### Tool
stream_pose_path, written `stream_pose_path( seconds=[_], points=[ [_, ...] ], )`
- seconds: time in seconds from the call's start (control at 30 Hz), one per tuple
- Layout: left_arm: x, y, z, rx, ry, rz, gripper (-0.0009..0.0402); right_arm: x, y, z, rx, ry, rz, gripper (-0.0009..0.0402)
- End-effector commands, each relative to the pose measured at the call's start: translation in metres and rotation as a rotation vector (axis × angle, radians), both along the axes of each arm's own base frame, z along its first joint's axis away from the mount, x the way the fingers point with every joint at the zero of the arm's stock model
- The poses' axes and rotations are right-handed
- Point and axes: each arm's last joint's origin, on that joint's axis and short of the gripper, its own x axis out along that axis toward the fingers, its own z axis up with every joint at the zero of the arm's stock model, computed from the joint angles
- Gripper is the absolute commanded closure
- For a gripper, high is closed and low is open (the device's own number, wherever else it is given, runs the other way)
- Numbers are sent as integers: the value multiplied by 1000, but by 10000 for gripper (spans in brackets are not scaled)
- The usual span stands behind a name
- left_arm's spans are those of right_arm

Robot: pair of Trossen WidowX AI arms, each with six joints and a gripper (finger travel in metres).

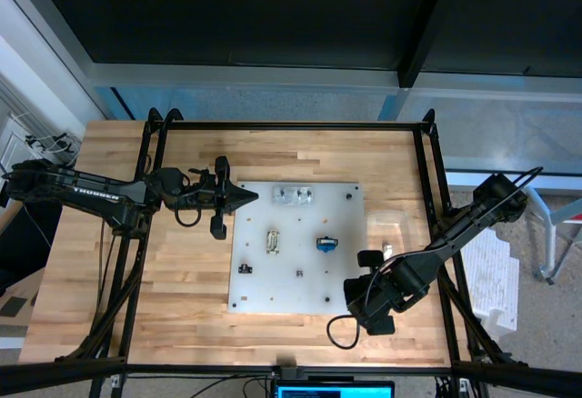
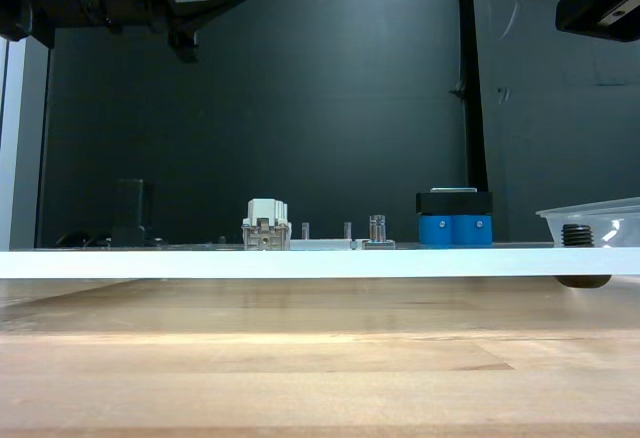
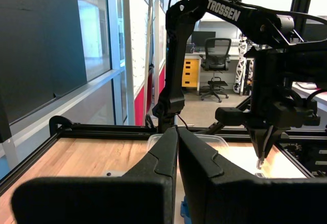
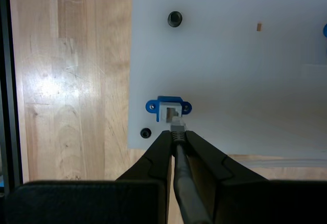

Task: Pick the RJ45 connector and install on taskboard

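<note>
The white taskboard [image 1: 291,280] lies in the middle of the wooden table. My right gripper [image 1: 367,263] hangs over the board's right edge, fingers pointing down. In the right wrist view the right gripper [image 4: 177,134] is shut on the RJ45 connector [image 4: 177,127], a small whitish-grey plug at the fingertips. The plug sits just short of a blue socket [image 4: 169,107] near the corner of the taskboard [image 4: 230,70]. My left gripper [image 1: 244,197] is shut and empty, raised over the board's far left edge.
A clear plastic tray [image 1: 397,227] stands right of the board, beside the right arm. The board carries a beige fitting [image 1: 271,242], a blue fitting [image 1: 325,244] and silver fittings [image 1: 294,196]. A black frame runs around the table.
</note>
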Motion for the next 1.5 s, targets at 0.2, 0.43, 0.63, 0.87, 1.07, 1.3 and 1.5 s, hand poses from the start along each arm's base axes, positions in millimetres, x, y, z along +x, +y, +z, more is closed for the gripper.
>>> stream_pose_path(
  seconds=[0.2, 0.43, 0.63, 0.87, 1.07, 1.3, 1.5],
  points=[
    [0, 0, 0, 0, -1, 0, 393, 2, 1, -4, -2, 4, -6, 393],
    [0, 0, 0, 0, 0, 0, 393, 3, 3, -5, 1, 2, -8, 393],
    [0, 0, 0, 0, -1, 0, 393, 4, 4, -8, -2, 5, -6, 393],
    [0, 0, 0, 0, -1, 0, 393, 3, 4, -14, 0, 5, -6, 393],
    [0, 0, 0, 0, 0, 0, 393, 3, 4, -14, 2, 5, -5, 393],
    [0, 0, 0, 0, 0, 0, 393, 3, 3, -16, -3, 7, -7, 393],
    [0, 0, 0, 0, 0, 0, 393, 2, 2, -20, -5, 10, -7, 393]
  ],
)
